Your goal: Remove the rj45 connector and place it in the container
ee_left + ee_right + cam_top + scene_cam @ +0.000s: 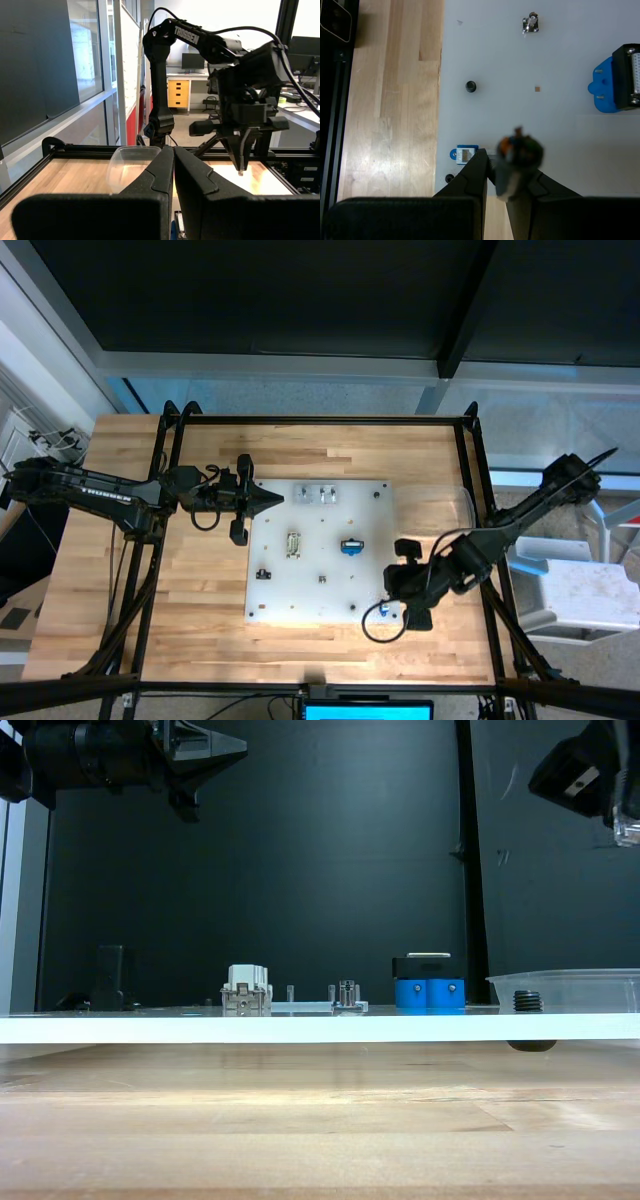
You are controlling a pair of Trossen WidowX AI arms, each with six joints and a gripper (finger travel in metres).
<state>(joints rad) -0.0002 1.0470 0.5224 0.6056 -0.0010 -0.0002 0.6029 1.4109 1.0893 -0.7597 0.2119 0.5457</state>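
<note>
While the right gripper [507,169] hangs high above the white board's [300,585] near right corner, its fingers are clamped on the rj45 connector [516,159], which is clear of the blue socket [464,154]. The container [565,982] sits beside the board's right edge. The left gripper [268,498] hovers over the board's far left corner, closed on nothing.

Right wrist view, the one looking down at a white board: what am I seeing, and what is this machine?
Two robot arms stand at the edges of a wooden table. One camera looks from above, one level along the table, one rides each arm. In that view, the right tool pinches a small rj45 connector over the white board, near a blue socket. The left tool hangs shut above the board's left edge. A clear container sits to the right.
</note>
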